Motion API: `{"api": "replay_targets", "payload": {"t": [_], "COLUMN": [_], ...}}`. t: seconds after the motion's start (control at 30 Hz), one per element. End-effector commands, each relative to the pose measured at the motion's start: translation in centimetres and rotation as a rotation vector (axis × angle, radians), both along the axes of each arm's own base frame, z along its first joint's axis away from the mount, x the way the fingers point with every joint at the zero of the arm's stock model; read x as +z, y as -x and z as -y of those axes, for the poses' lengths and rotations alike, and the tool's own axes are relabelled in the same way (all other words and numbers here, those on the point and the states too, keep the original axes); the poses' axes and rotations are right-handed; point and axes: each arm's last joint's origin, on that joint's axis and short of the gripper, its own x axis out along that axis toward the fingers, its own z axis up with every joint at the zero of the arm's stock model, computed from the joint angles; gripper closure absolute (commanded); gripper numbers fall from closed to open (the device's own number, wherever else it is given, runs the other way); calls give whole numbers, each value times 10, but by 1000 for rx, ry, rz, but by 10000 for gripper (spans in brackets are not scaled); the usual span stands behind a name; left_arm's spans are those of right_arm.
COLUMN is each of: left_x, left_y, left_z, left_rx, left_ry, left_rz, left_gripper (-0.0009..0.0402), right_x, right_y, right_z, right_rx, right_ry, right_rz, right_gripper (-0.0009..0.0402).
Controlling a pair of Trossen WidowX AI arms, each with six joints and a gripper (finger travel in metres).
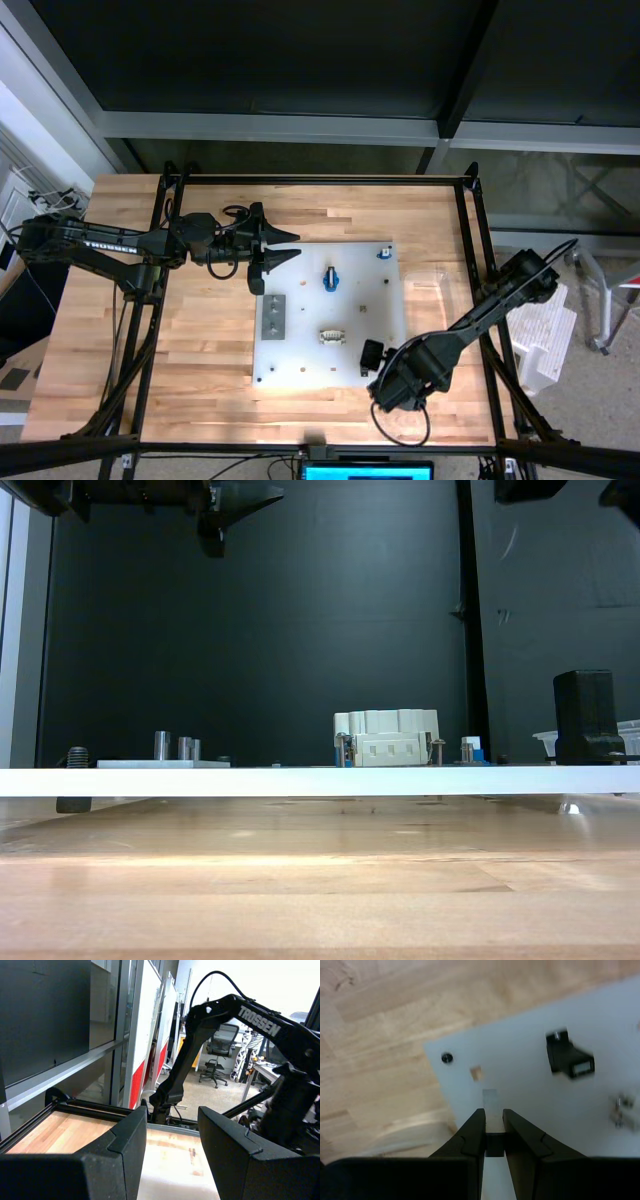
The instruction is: Pick the 16mm bar and install on taskboard
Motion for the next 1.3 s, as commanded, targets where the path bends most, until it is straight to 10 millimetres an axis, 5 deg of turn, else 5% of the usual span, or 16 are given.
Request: {"api": "replay_targets", "payload": {"t": [0.03,1.3], "left_x": [0,0], "left_y": [0,0], "left_z": [0,0], "left_rx": [0,0], "left_ry": [0,0], "left_rz": [0,0], "left_gripper": [256,256], "right_x": [-5,-28], "right_y": [1,6], "right_z": [-6,-11], "right_rx": [44,259], "right_ry": [10,21], "right_rz": [-13,-35], "right_gripper": [393,393]}}
